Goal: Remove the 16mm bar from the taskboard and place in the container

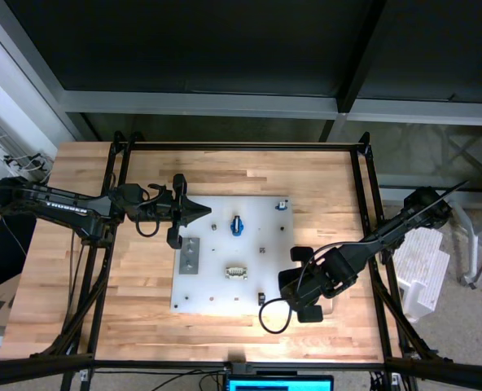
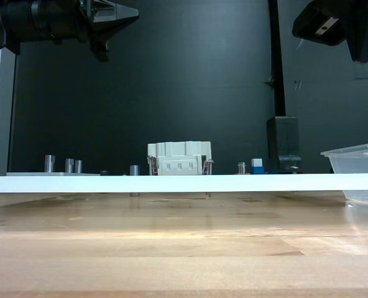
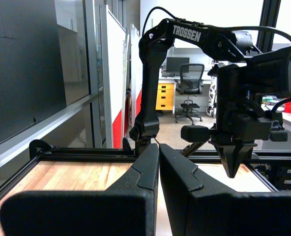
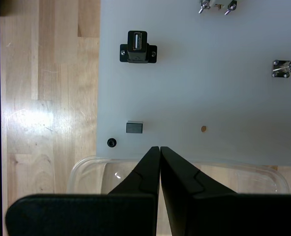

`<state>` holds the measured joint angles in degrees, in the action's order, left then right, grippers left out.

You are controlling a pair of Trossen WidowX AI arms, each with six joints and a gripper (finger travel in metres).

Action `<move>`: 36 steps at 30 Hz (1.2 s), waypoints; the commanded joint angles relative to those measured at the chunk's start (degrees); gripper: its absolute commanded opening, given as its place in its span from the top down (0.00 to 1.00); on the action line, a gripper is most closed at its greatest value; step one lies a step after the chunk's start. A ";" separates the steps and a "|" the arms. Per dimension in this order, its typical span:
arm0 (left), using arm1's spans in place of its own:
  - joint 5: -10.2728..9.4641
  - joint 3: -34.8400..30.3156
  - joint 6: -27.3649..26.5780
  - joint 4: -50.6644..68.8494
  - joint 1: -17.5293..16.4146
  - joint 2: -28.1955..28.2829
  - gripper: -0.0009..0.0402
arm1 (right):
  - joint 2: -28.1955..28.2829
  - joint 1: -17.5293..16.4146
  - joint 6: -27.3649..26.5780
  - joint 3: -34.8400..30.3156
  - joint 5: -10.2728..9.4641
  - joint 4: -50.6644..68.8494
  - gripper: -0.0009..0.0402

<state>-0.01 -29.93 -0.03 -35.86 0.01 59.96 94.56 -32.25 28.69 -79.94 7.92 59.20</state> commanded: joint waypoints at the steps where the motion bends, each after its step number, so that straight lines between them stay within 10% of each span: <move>1: 0.00 -0.02 0.02 0.00 0.00 0.02 0.98 | 0.00 -0.02 -0.02 0.00 0.00 0.15 0.98; 20: 0.00 -0.02 0.02 0.00 -0.02 0.02 0.98 | 3.93 -0.79 8.24 -0.02 0.02 0.24 0.95; 36: 0.00 -0.02 0.00 0.00 -0.02 0.02 0.98 | 11.02 -2.16 8.59 -0.02 0.04 -4.07 0.49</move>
<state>-0.01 -29.93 -0.03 -35.83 0.01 59.96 105.03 -34.35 37.30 -79.94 7.97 55.48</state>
